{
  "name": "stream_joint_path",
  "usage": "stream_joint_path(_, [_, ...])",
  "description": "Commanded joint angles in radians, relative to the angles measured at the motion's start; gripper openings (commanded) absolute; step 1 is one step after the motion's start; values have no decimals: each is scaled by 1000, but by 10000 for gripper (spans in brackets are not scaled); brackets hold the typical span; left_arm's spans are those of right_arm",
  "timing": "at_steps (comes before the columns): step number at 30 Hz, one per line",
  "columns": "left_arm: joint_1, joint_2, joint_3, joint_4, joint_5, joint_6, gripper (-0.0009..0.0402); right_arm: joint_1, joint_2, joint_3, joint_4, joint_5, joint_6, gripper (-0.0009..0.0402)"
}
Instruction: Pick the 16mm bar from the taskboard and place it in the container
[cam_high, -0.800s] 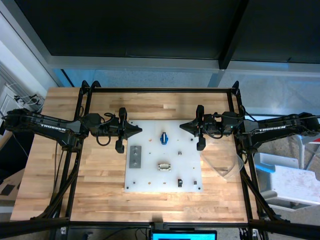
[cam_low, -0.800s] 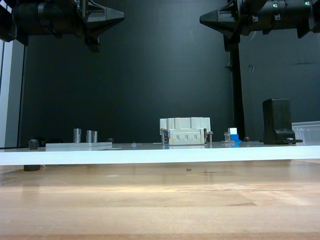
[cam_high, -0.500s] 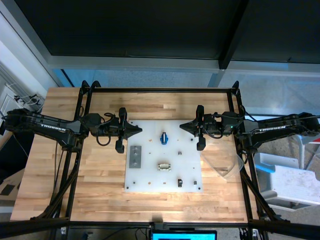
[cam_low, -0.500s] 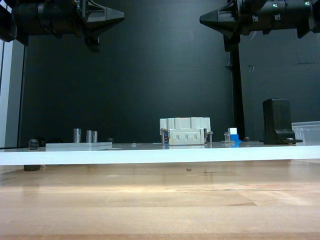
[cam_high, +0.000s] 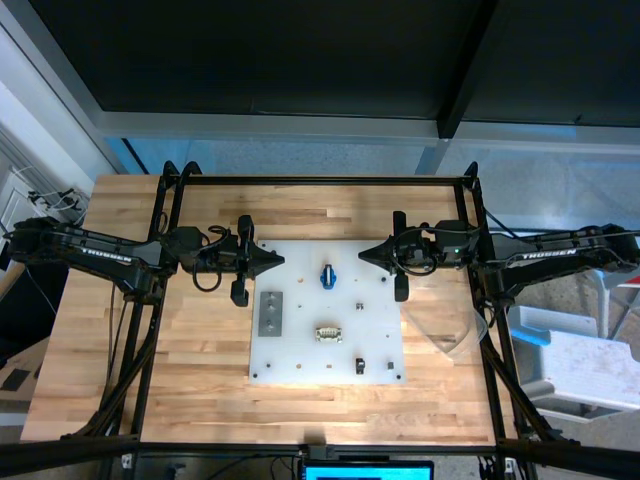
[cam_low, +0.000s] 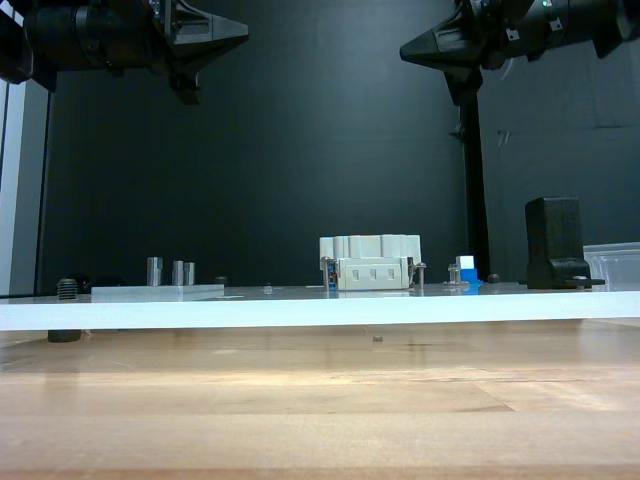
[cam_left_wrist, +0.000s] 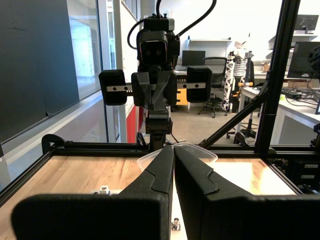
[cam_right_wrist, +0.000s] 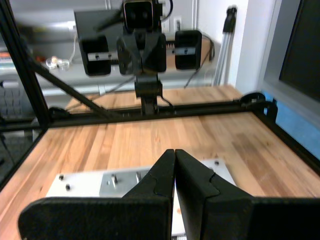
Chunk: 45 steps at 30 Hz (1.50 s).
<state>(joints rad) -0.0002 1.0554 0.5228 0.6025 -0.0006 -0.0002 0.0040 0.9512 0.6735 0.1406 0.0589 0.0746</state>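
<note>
Your right end effector (cam_high: 366, 253) hangs high over the far edge of the board (cam_high: 300, 345), its fingers pressed together on nothing, so no pick has begun. The left end effector (cam_high: 276, 262) faces it from across the board at the same height, also closed and empty; I judge it is parked there to leave room. The peg (cam_high: 358, 297), as best I can tell that tiny dark dot, stands in the board below the right end effector's tip, a little to the near side. The bowl (cam_high: 447, 337) rests on the table (cam_high: 200, 400) behind and beneath that end effector, probably to keep the carry short. Open the fingers before descending
</note>
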Motion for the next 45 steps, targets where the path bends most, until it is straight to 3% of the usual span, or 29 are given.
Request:
stream_joint_path(1, [0,0,0,0,0,0,0,1,0,42,-109,1,0,0])
stream_joint_path(10, [0,0,0,0,0,0,0,4,50,172,-397,0,9,0])
stream_joint_path(25, [0,0,0,0,0,0,0,10,230,443,-880,0,14,0])
stream_joint_path(45, [0,0,0,0,0,0,0,30,381,563,-1205,-9,47,0])
